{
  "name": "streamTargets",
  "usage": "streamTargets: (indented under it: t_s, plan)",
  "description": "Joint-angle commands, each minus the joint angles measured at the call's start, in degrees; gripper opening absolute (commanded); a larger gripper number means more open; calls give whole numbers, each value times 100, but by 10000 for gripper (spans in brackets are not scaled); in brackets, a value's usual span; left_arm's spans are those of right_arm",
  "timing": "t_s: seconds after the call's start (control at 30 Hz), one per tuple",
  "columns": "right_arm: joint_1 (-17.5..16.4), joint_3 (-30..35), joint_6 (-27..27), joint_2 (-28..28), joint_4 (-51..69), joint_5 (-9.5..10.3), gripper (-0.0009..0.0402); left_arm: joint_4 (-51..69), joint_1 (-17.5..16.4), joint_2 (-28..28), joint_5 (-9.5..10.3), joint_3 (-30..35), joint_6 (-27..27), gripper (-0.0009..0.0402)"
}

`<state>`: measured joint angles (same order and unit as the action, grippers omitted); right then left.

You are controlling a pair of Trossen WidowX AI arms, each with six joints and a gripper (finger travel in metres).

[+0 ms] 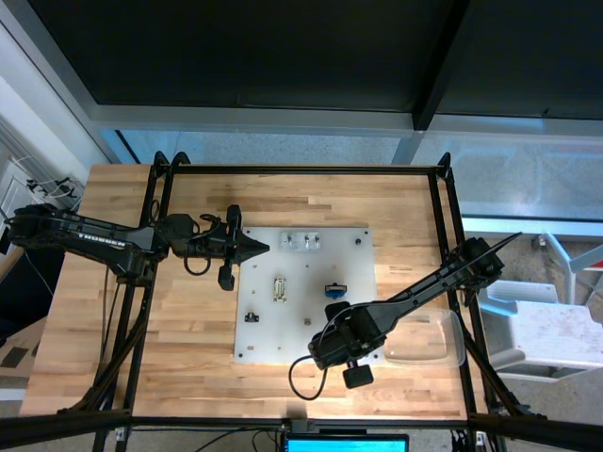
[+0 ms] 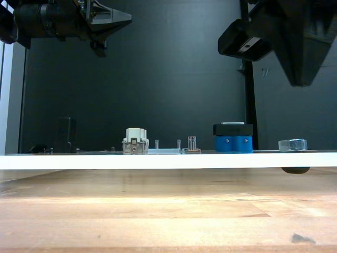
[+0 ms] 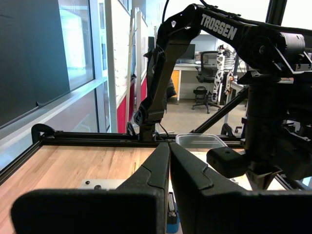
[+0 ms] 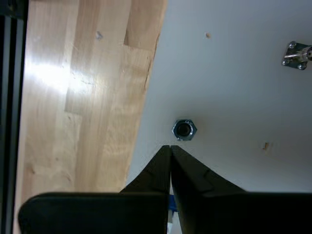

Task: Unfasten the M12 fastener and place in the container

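From above, the right gripper (image 1: 322, 352) is hovering over the board's (image 1: 283, 330) five-o'clock edge, with the container (image 1: 459, 339) at its three o'clock and the left gripper (image 1: 262, 248) at the board's ten o'clock. In the wrist views both are closing tight on nothing. The M12 fastener (image 4: 184, 129) is lying on the board just beyond the right tips.

nut (image 4: 184, 129) on board (image 4: 234, 73), right gripper (image 4: 170, 146) above beside it, container (image 1: 459, 334) right of board, left gripper (image 1: 262, 248) over board's far-left corner

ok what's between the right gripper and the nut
Only bare white board, in the right wrist view: the shut right gripper points just short of the M12 nut. The left gripper, shut, hangs over the board's far-left corner.
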<state>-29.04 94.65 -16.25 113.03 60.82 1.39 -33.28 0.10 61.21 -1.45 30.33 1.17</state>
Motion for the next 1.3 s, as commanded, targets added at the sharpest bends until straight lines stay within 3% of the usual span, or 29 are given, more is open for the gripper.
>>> streamTargets:
  t_s: [0.03, 0.13, 0.23, 0.33, 0.47, 1.07, 1.13, 1.17, 1.23, 1.27, 1.3]
  plan:
    - [-13, -2, -317, 9, -13, 28, 0, 0, -2, 0, 0, 0, 0, 0]
    - [-15, -4, -573, 9, -39, 181, 1, 0, 0, 0, 0, 0, 0, 0]
    - [-13, -61, -758, 9, -122, 188, 0, 0, -2, 0, -2, 0, 0, 0]
    - [-9, -289, -909, -2, -396, 507, 0, 0, -2, 0, 0, 0, 0, 0]
    - [-9, -636, -1010, -2, -695, 354, 0, 0, 0, 0, 0, 0, 0, 0]
    - [70, -1088, -1095, 0, -1252, 358, 0, 0, -2, 0, 0, 0, 0, 0]
    - [81, -1091, -1091, 0, -1174, 164, 0, 0, -2, 0, 0, 0, 0, 0]
    - [81, -1091, -1102, -7, -1078, -118, 0, 0, 0, 0, 0, 0, 0, 0]
    - [81, -1071, -1390, -46, -831, -1021, 0, 0, -2, 0, -2, 0, 0, 0]
    - [79, -1047, -1550, -72, -708, -1370, 0, 0, -2, 0, 0, 0, 0, 0]
    - [83, -1014, -1606, -103, -619, -1526, 0, 0, 0, 0, -2, 0, 0, 0]
